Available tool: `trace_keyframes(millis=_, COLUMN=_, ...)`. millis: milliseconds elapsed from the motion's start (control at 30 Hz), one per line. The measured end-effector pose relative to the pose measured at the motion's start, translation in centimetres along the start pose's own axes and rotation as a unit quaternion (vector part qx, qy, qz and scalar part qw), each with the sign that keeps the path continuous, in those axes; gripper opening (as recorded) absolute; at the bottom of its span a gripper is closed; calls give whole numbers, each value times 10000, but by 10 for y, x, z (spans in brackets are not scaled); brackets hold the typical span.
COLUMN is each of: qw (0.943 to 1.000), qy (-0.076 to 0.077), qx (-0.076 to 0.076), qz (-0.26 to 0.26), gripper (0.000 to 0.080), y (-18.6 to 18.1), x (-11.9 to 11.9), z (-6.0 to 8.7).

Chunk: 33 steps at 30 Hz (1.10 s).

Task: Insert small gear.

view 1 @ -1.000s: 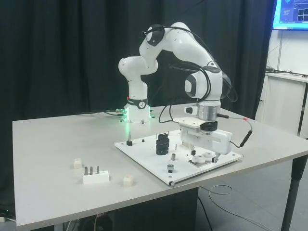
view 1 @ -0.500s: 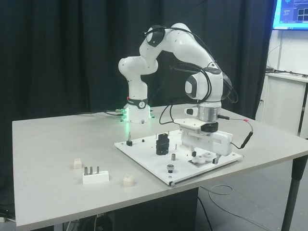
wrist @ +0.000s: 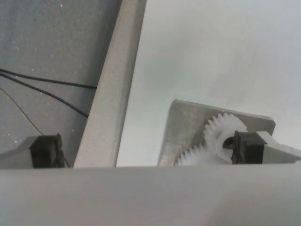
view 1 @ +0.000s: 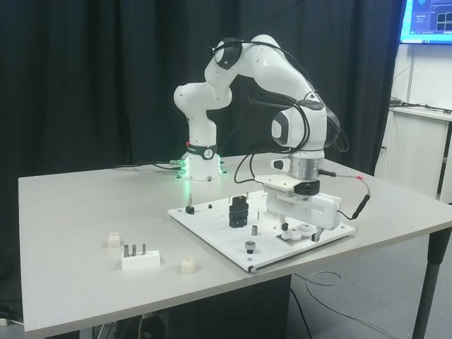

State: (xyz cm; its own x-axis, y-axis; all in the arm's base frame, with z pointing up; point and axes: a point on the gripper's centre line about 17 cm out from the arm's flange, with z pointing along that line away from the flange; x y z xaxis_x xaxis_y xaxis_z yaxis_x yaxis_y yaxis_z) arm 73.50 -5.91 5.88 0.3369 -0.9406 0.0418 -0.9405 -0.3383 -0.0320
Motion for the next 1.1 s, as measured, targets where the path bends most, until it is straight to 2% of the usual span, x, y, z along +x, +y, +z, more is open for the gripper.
trace_keyframes(millis=1100, qw=9997, qy=8, qx=-20, qz=225, gripper=800, y=1, x=2, z=5)
